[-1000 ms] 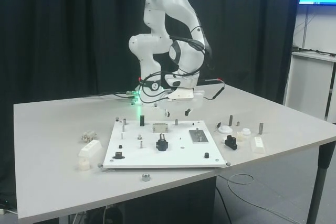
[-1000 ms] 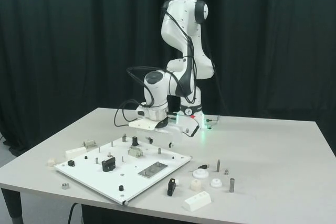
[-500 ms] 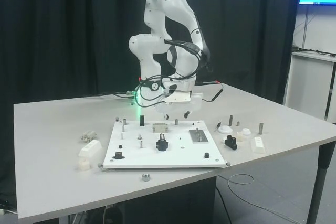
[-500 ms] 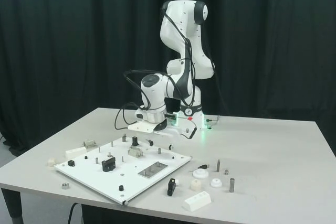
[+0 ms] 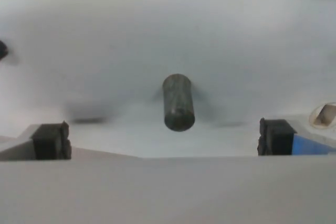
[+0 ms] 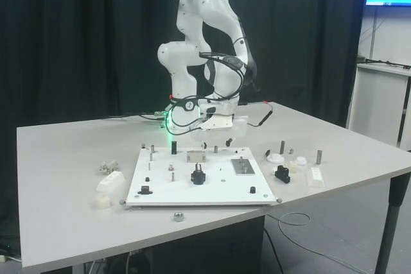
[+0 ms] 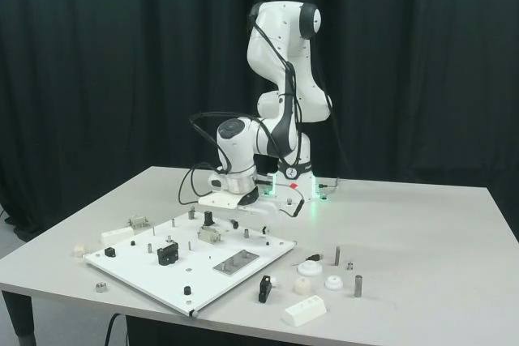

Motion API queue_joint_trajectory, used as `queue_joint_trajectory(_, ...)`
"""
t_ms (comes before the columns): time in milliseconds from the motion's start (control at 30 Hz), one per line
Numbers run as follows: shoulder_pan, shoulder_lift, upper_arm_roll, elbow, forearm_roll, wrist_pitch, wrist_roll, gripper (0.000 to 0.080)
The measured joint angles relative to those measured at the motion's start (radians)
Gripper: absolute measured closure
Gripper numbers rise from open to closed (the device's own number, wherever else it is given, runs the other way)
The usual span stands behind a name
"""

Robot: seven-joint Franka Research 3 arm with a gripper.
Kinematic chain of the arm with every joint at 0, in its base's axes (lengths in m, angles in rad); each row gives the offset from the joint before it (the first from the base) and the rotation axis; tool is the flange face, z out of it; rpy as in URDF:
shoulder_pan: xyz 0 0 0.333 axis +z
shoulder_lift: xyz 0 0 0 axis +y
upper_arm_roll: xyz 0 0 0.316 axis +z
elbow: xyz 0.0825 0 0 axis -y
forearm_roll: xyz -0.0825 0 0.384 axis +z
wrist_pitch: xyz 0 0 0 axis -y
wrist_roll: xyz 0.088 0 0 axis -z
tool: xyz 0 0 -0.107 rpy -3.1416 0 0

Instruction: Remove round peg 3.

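We hover our gripper [image 5: 164, 139] directly over round peg 3 [image 5: 178, 102], which stands upright in the white board [image 6: 173, 187] near its far edge; the fingers [image 5: 51, 141] are spread wide to straddle it. Compared with a second ago, we're lower and nearer the peg.

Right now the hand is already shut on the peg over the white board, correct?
Not quite. The hand is open over the white board: in the wrist view its fingertips stand well apart, with the peg upright and untouched between them.
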Motion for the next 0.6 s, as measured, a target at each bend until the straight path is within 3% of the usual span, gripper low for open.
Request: queue_joint_trajectory(600,0.000,0.019,-0.003,0.000,0.007,0.042,0.000,0.0003)
